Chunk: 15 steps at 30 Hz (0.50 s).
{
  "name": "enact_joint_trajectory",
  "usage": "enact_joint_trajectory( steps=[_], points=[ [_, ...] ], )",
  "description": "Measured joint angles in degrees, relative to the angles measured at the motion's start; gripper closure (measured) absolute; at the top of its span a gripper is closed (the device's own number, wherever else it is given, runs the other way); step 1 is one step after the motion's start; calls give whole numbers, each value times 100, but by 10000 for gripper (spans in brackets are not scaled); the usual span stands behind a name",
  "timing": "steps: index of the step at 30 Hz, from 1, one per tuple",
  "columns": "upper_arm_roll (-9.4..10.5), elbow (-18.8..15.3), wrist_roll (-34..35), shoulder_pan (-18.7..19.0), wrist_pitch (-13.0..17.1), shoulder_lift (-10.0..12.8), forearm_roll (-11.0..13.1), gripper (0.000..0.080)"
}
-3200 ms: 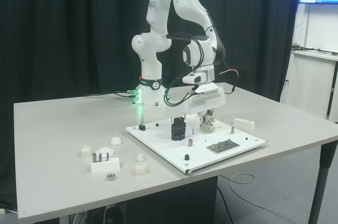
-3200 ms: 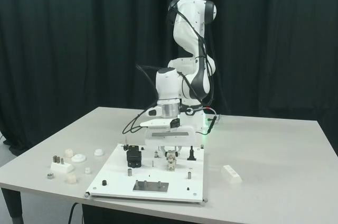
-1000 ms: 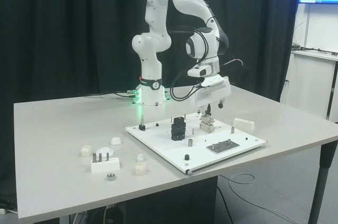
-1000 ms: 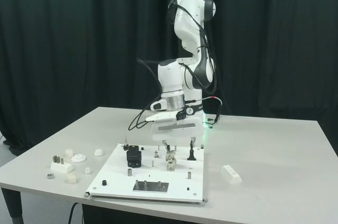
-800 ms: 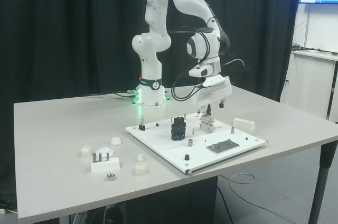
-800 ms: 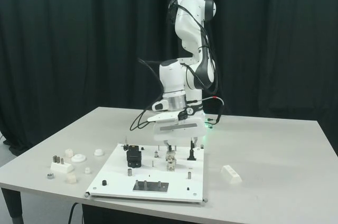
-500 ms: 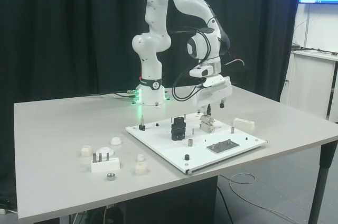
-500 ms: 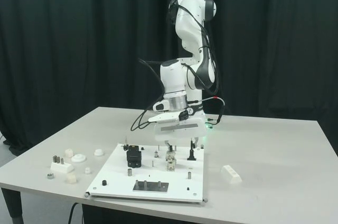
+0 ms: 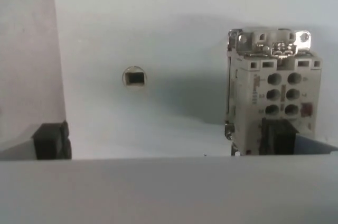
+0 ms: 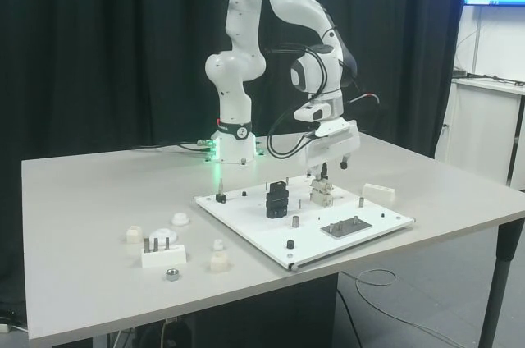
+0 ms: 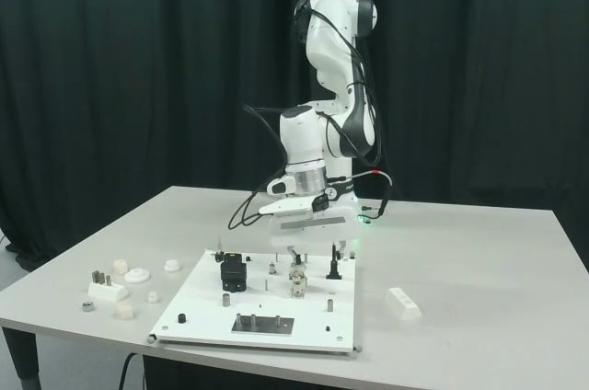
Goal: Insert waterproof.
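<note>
A: Spotted the connector [image 10: 320, 194]?

B: Yes. Stands on the white board [image 10: 246, 215], between the black block [image 10: 277, 200] and a thin post [image 10: 360, 200].

A: And the gripper [image 10: 326, 169]?

B: Hangs right over the connector, pointing down, apart from it.

A: Clenched or released?

B: Cannot tell. Hidden behind a grey band in the wrist view, and too small to judge from the room.

A: Anything more from the wrist?

B: Looks down on the connector's face: six round sockets in two columns, with a metal clip at one end. Possibly a black part across the other end, though hard to make out. Also shows a small square hole [image 9: 134, 77] in the board.

A: And off the board?

B: Scattered on the table [image 10: 82, 200]: a white piece [image 10: 378, 192] at one side, small white parts [image 10: 217, 262] and a nut [image 10: 173, 275] at the other.
</note>
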Motion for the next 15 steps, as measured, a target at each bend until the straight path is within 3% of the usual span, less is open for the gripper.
enact_joint_trajectory(
  steps=[15],
  points=[
    [10, -14, 66, 27, 50, 8, 0, 3]
  ],
)
